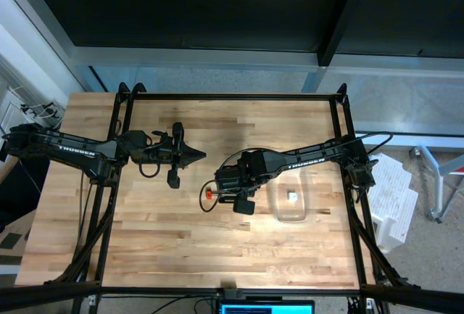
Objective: Pick the USB-C connector and install on taskboard
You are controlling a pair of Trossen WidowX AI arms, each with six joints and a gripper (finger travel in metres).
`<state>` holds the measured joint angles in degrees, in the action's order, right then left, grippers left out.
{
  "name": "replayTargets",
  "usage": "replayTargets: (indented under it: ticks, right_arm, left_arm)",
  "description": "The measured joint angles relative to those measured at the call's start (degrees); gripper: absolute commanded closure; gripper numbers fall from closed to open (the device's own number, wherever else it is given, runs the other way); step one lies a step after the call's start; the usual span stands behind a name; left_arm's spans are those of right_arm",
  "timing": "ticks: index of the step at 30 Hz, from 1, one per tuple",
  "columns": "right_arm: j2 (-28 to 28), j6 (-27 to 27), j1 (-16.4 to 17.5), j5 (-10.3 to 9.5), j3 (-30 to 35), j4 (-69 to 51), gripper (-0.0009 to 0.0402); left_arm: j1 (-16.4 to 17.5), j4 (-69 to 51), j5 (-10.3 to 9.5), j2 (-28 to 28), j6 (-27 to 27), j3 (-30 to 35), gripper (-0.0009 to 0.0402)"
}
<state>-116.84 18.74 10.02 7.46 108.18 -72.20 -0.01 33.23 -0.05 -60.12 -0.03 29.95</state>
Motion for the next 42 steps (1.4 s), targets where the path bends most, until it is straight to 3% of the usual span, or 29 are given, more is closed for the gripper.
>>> replayTargets:
  ticks: [42]
  right_arm:
    - [0.0, 0.0, 0.1, -0.92, -2.0, 1.9, 0.0394]
  left_arm:
    - [0.0, 0.0, 0.00, 0.0, 0.0, 0.0, 0.0393]
